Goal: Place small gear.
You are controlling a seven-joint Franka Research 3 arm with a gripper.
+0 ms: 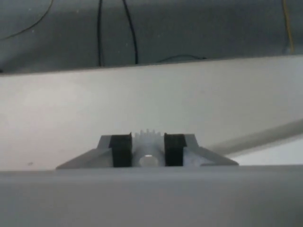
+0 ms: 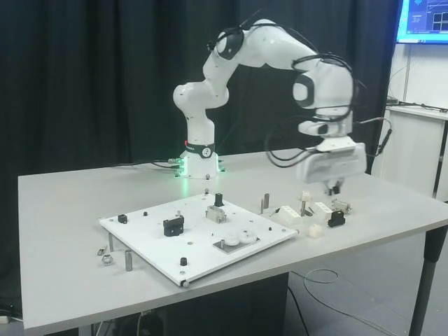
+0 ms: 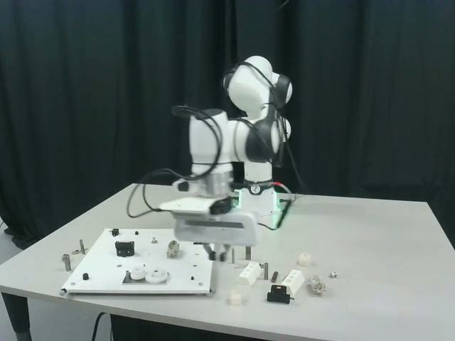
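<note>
In the wrist view a small white gear [image 1: 147, 137] with fine teeth sits between the two black pads [image 1: 121, 150] of my gripper [image 1: 148, 152], which is shut on it. In the room views the gripper [image 2: 332, 187] [image 3: 212, 251] hangs above the grey table, just past the white board's [image 2: 150, 234] [image 3: 96, 283] edge on the side with the loose white parts. The gear itself is too small to see in either room view. Two white gears [image 2: 238, 239] [image 3: 146, 273] sit on a grey plate on the board.
On the board stand a black fixture [image 2: 173, 225] and a small grey-and-black block [image 2: 216, 210]. Loose white blocks [image 2: 287, 213] [image 3: 249, 272], a black part [image 2: 337, 220] and a metal post [image 2: 264, 202] lie under the gripper. Pegs and a nut [image 2: 107, 259] lie beside the board's other end.
</note>
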